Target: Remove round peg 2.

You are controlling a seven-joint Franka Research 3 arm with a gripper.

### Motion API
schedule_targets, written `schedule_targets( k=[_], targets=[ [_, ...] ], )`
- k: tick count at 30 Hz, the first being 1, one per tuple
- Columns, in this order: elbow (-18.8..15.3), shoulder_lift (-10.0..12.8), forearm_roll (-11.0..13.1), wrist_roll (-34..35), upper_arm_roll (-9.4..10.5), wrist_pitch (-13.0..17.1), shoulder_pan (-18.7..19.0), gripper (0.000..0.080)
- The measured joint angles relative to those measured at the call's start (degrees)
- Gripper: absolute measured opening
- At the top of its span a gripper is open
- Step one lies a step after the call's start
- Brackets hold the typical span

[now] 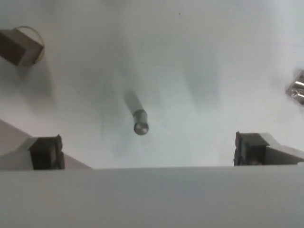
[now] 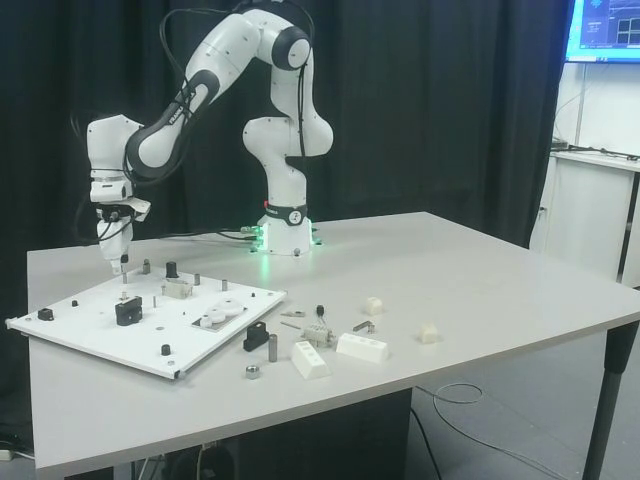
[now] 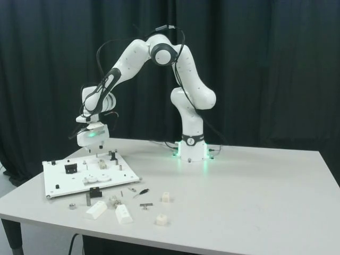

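Currently the grey table (image 2: 480, 280) carries the white arm (image 2: 235, 45), bolted near the far edge with a green light at its base. A white board (image 2: 200, 335) lies on the table, one side tilted slightly up, its corner near the table's front edge.

Room views: the arm reaches over the board's far corner, and the gripper (image 2: 123, 262) hangs above that corner, pointing down. Loose white blocks (image 2: 362, 346) and small black parts lie on the table just beside the board. The half of the table away from the board is bare. These views do not resolve the gap between the fingers.

Wrist view: the two fingertips (image 1: 46, 151) stand wide apart, grasping nothing. A round peg (image 1: 140, 126) stands upright in the white board between and below them, touching neither tip. This view alone shows the open board surface on every side of the peg. A block-shaped part (image 1: 21, 45) stands well apart to one side; a metal fitting (image 1: 297, 89) sits at the opposite edge, also well apart.

In the first room view, the peg (image 2: 124, 279) appears directly beneath the gripper, close to the board's far edge.
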Motion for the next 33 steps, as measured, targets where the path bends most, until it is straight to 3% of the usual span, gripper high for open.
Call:
schedule_targets(
  k=[17,33],
  targets=[
    [0.1,0.4,0.9,-1.0,3.00,1.3,-2.5,0.0800],
    [1.9,3.3,2.5,-1.0,5.23,1.4,-3.9,0.0800]
  ],
)
